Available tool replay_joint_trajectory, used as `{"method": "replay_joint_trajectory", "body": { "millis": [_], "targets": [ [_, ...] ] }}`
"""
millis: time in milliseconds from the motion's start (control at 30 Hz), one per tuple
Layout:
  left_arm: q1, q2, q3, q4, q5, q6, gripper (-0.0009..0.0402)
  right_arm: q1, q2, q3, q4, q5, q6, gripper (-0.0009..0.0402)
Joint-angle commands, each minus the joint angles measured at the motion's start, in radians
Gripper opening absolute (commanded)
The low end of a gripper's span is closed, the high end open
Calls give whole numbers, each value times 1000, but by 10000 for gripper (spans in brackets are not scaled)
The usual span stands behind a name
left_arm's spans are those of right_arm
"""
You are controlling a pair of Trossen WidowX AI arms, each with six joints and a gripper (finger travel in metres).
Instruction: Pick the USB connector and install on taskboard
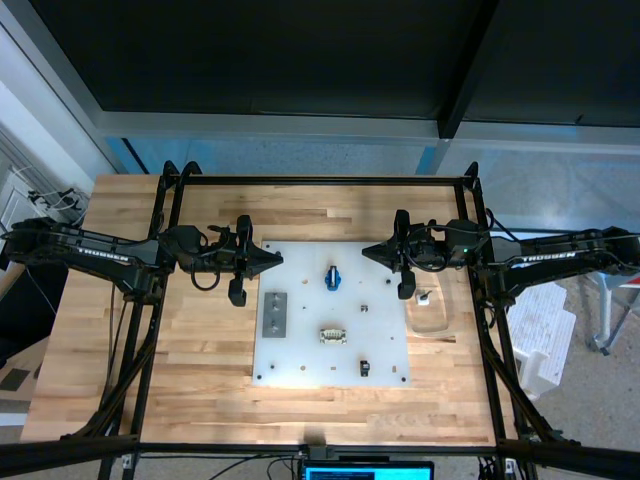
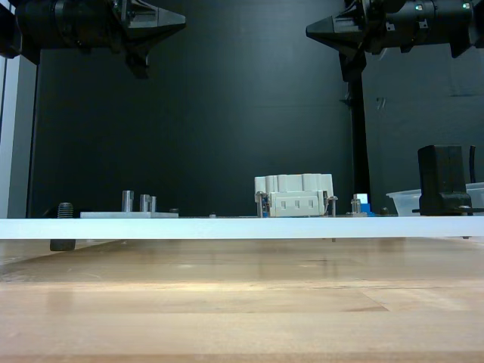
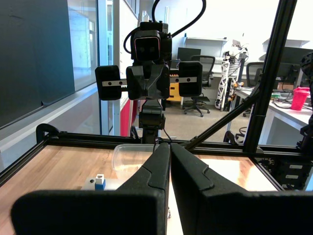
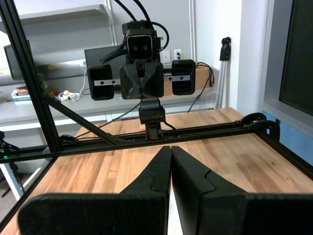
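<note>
Pale wooden plank table (image 1: 150,380), seen from its near edge.
A large flat white square taskboard (image 1: 300,368) lies at its middle; a small clear plastic tray (image 1: 447,312) sits just beside the board's right edge.

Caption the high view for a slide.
Left gripper and right gripper, fingers shut, hover facing each other above the far edge of the taskboard, holding nothing.

The table (image 1: 110,330) is wood, the taskboard (image 1: 300,352) matt white, its block (image 1: 274,313) metal.
</note>
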Motion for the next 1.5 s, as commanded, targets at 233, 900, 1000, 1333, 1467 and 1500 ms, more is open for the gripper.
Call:
{"method": "replay_joint_trajectory", "body": {
  "millis": [233, 900, 1000, 1333, 1467, 1500],
  "targets": [
    [0, 0, 0, 0, 0, 0, 0, 0, 2, 4, 6, 0, 14, 0],
    [0, 0, 0, 0, 0, 0, 0, 16, -137, 6, -486, -105, 97, 0],
    [0, 0, 0, 0, 0, 0, 0, 17, -180, 42, -650, -85, 75, 0],
    [0, 0, 0, 0, 0, 0, 0, 20, -201, 256, -1222, 10, -26, 0],
    [0, 0, 0, 0, 0, 0, 0, 21, -201, 294, -1399, 27, -28, 0],
    [0, 0, 0, 0, 0, 0, 0, 22, -201, 299, -1440, 27, -28, 0]
  ]
}}
